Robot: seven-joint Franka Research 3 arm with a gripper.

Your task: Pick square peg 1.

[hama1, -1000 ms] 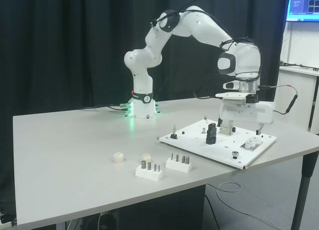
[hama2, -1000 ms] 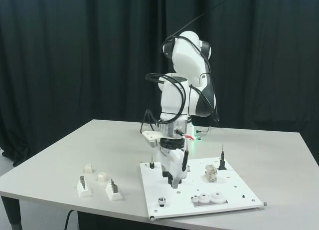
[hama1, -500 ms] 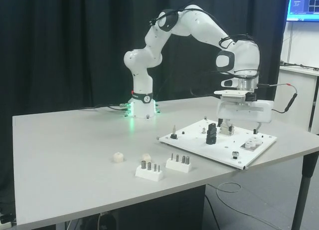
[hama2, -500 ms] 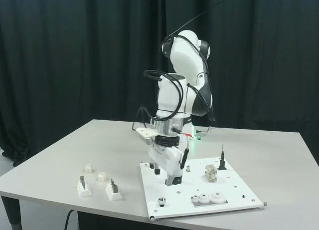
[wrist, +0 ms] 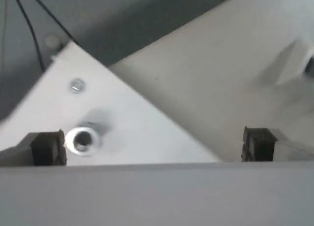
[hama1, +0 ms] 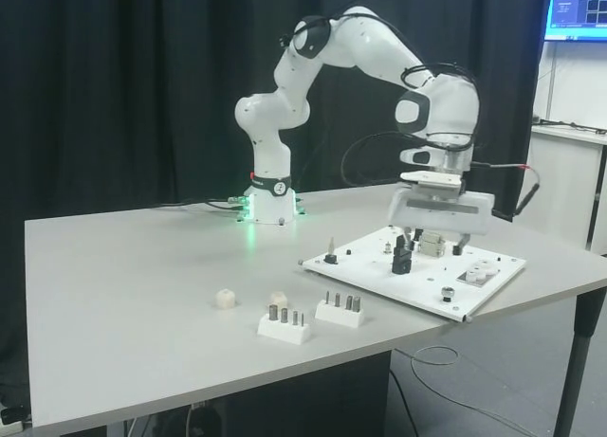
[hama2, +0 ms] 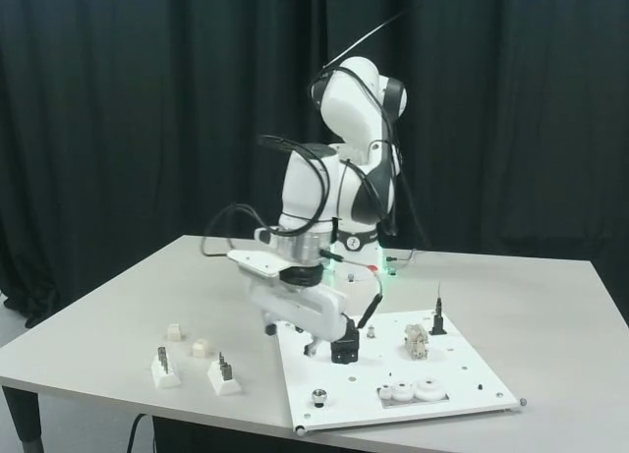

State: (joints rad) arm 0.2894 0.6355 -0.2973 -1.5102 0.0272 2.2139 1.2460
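Observation:
Several small grey pegs stand upright in two white holders (hama1: pixel 285 325) (hama1: pixel 340 311) near the table's front edge, also seen as holders (hama2: pixel 164 368) (hama2: pixel 224 374) in the second room view. I cannot tell which one is square peg 1. My gripper (hama1: pixel 434 240) (hama2: pixel 292 337) hangs tilted over the white board (hama1: pixel 417 276), well apart from the holders. It is open with nothing between its fingers. In the wrist view the gripper (wrist: pixel 153 146) looks down on the board's corner and a metal ring socket (wrist: pixel 81 139); no peg shows there.
The white board (hama2: pixel 364 389) carries a black block (hama1: pixel 401 257) (hama2: pixel 345 350), a ring socket (hama2: pixel 318 397), white gears (hama2: pixel 413 391) and a thin upright pin (hama2: pixel 436 315). Two small white pieces (hama1: pixel 224 299) (hama1: pixel 278 298) lie beside the holders.
The arm has swung across the board toward the side where the peg holders stand, and the hand has tilted. The fingers stay open and empty.

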